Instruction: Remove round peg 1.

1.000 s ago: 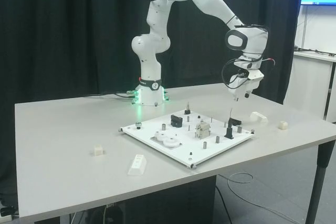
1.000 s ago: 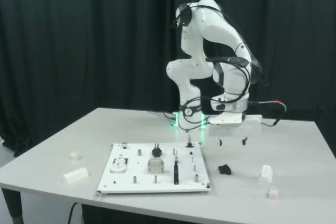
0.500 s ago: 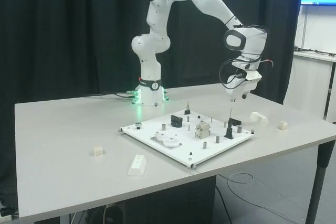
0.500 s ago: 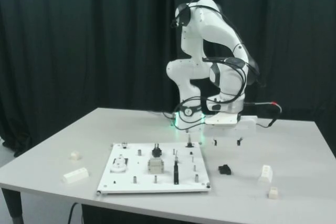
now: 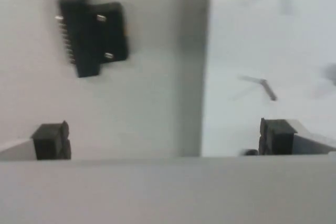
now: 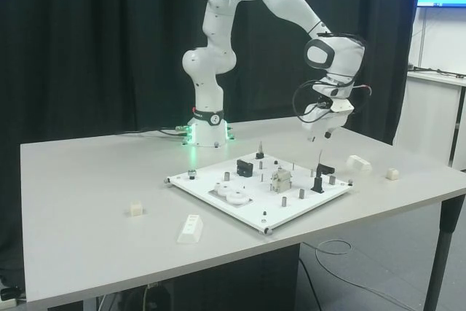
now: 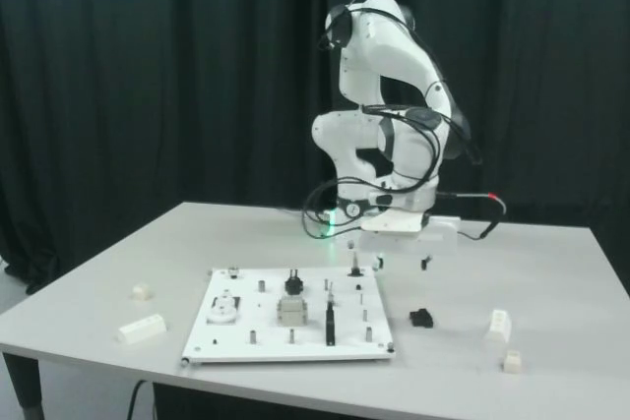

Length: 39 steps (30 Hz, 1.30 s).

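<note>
Black curtains are seen behind the grey table (image 6: pixel 87 180). The gripper (image 6: pixel 321 135), fingers spread and empty, is held above the white board (image 6: pixel 258 187); its upright pegs are placed lower left of it.

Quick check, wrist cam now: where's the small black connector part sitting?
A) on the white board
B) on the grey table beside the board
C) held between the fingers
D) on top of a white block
B: in the wrist view the black connector part lies on the grey table, off the edge of the white board; the second room view shows it just past the board's corner, with the gripper up in the air above.
</note>
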Tool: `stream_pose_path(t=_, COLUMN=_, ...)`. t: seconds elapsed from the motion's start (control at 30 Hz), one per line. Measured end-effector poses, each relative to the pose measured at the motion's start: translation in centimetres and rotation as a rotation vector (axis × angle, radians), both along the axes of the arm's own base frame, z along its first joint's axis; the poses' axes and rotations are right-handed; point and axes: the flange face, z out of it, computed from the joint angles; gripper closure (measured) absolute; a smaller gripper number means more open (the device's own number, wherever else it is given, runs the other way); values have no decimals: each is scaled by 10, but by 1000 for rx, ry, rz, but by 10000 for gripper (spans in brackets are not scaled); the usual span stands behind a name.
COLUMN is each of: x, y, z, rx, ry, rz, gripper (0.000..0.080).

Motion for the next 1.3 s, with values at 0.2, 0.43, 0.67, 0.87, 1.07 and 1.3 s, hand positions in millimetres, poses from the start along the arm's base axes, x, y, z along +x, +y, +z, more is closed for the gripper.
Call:
stream_pose_path(t=0.2, x=-2, y=-24, z=-3, rx=-11, ry=13, rz=-12, gripper=3)
stream_pose_path(t=0.43, x=-4, y=-49, z=-8, rx=-10, ry=18, rz=-34, gripper=3)
stream_pose_path(t=0.67, x=-4, y=-69, z=-15, rx=1, ry=8, rz=-47, gripper=3)
stream_pose_path(t=0.87, x=-6, y=-80, z=-21, rx=18, ry=3, rz=-56, gripper=3)
stream_pose_path(t=1.07, x=-11, y=-82, z=-29, rx=44, ry=7, rz=-61, gripper=3)
stream_pose_path(t=1.3, x=-19, y=-80, z=-38, rx=61, ry=4, rz=-31, gripper=3)
